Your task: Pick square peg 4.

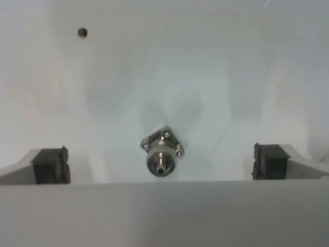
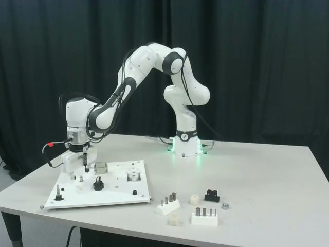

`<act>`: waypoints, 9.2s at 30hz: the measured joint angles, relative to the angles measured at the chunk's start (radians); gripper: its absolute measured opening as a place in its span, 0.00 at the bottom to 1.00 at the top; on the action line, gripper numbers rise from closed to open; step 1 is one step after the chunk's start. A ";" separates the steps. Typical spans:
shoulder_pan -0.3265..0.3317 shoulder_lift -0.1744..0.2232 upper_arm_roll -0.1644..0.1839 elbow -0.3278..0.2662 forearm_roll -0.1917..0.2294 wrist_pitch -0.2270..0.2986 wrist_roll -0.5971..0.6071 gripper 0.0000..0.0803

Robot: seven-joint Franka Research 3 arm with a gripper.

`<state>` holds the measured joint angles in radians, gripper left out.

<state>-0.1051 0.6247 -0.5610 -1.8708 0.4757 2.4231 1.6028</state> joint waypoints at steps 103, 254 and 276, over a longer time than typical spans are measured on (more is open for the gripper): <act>0.220 -0.144 -0.022 0.033 -0.129 -0.162 -0.348 1.00; 0.502 -0.183 0.266 -0.254 -0.203 0.144 -0.410 0.88; 0.502 -0.176 0.268 -0.246 -0.169 0.148 -0.406 0.19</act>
<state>0.3973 0.4491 -0.2933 -2.1165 0.3064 2.5707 1.1964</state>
